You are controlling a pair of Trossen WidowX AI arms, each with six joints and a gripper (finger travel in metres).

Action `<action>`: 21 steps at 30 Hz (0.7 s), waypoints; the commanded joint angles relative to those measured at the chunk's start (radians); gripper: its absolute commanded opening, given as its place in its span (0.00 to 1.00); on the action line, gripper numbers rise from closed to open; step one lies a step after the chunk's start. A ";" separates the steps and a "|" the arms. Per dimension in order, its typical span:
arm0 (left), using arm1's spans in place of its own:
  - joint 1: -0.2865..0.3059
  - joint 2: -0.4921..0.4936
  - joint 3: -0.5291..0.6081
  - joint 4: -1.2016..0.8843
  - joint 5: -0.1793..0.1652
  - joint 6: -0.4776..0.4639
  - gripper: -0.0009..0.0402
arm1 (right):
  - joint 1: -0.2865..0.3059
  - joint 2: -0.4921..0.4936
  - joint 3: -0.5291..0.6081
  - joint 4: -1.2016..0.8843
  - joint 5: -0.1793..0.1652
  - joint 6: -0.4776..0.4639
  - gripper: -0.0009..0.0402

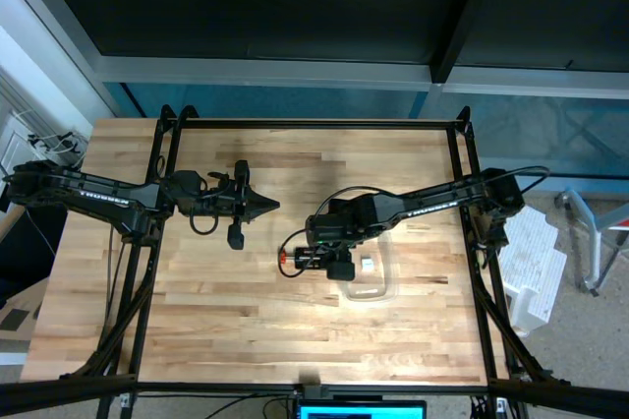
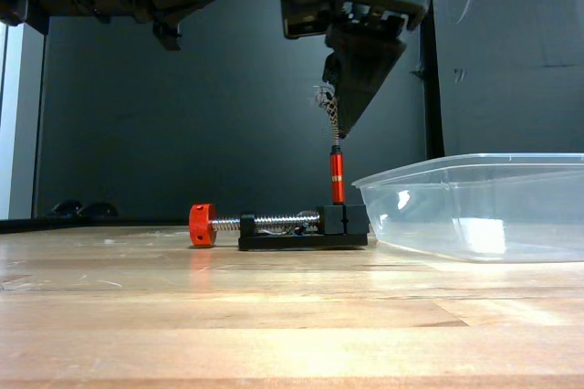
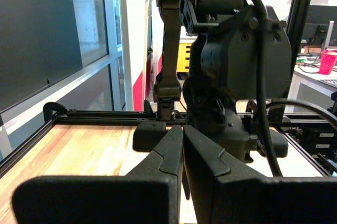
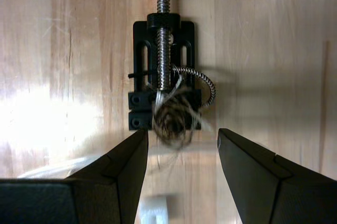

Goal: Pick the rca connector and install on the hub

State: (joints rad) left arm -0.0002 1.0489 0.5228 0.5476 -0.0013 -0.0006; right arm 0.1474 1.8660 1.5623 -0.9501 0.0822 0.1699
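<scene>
The hub (image 2: 301,227) is a small black block with a threaded screw and a red knob, lying on the wood (image 1: 303,258). On its tray-side end the rca connector (image 2: 337,177) stands upright: a red barrel with a braided lead rising to a frayed tuft. From above that tuft hides the connector (image 4: 171,121) over the hub (image 4: 138,50). My right gripper (image 2: 347,124) hangs directly above it, open (image 4: 181,137), its fingers on either side of the tuft without touching. My left gripper (image 1: 267,206) hovers far to the left, shut (image 3: 182,148) and holding nothing.
A clear plastic tray (image 2: 474,197) sits right beside the hub on its right (image 1: 378,291), with a small white piece (image 1: 367,264) inside. A black frame borders the table. Bare wood lies in front of the hub.
</scene>
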 commanded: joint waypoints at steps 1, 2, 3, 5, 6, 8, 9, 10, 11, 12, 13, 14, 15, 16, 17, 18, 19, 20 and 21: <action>0.000 0.000 0.000 0.000 0.000 0.000 0.02 | 0.001 -0.035 -0.011 0.005 -0.002 -0.002 0.47; 0.000 0.000 0.000 0.000 0.000 0.000 0.02 | 0.001 -0.047 -0.018 0.006 0.002 -0.003 0.47; 0.000 0.000 0.000 0.000 0.000 0.000 0.02 | 0.001 -0.061 -0.026 0.007 0.005 -0.004 0.47; 0.000 0.000 0.000 0.000 0.000 0.000 0.02 | 0.001 -0.088 -0.051 0.019 0.004 -0.004 0.47; 0.000 0.000 0.000 0.000 0.000 0.000 0.02 | 0.001 -0.102 -0.063 0.024 0.004 -0.005 0.47; 0.000 0.000 0.000 0.000 0.000 0.000 0.02 | 0.001 -0.128 -0.085 0.032 0.004 -0.008 0.47; 0.000 0.000 0.000 0.000 0.000 0.000 0.02 | 0.001 -0.145 -0.099 0.039 0.004 -0.009 0.47; 0.000 0.000 0.000 0.000 0.000 0.000 0.02 | 0.001 -0.158 -0.117 0.054 0.004 -0.010 0.47; 0.000 0.000 0.000 0.000 0.000 0.000 0.02 | 0.001 -0.172 -0.134 0.067 0.004 -0.010 0.47; 0.000 0.000 0.000 0.000 0.000 0.000 0.02 | 0.001 -0.187 -0.150 0.074 0.004 -0.008 0.47; 0.000 0.000 0.000 0.000 0.000 0.000 0.02 | 0.001 -0.196 -0.164 0.081 0.004 -0.003 0.47; 0.000 0.000 0.000 0.000 0.000 0.000 0.02 | 0.001 -0.209 -0.177 0.084 0.004 -0.003 0.47; 0.000 0.000 0.000 0.000 0.000 0.000 0.02 | 0.001 -0.219 -0.188 0.090 0.004 -0.003 0.47; 0.000 0.000 0.000 0.000 0.000 0.000 0.02 | 0.001 -0.226 -0.199 0.096 0.004 -0.003 0.47; 0.000 0.000 0.000 0.000 0.000 0.000 0.02 | 0.001 -0.233 -0.206 0.098 0.004 -0.003 0.47; 0.000 0.000 0.000 0.000 0.000 0.000 0.02 | 0.001 -0.239 -0.211 0.098 0.004 -0.003 0.47; 0.000 0.000 0.000 0.000 0.000 0.000 0.02 | 0.001 -0.241 -0.212 0.097 0.004 -0.003 0.47; 0.000 0.000 0.000 0.000 0.000 0.000 0.02 | 0.001 -0.245 -0.212 0.097 0.004 -0.003 0.47; 0.000 0.000 0.000 0.000 0.000 0.000 0.02 | 0.001 -0.245 -0.212 0.100 0.004 -0.003 0.47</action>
State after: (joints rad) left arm -0.0002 1.0489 0.5228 0.5476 -0.0013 -0.0006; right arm 0.1482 1.6226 1.3499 -0.8513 0.0856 0.1661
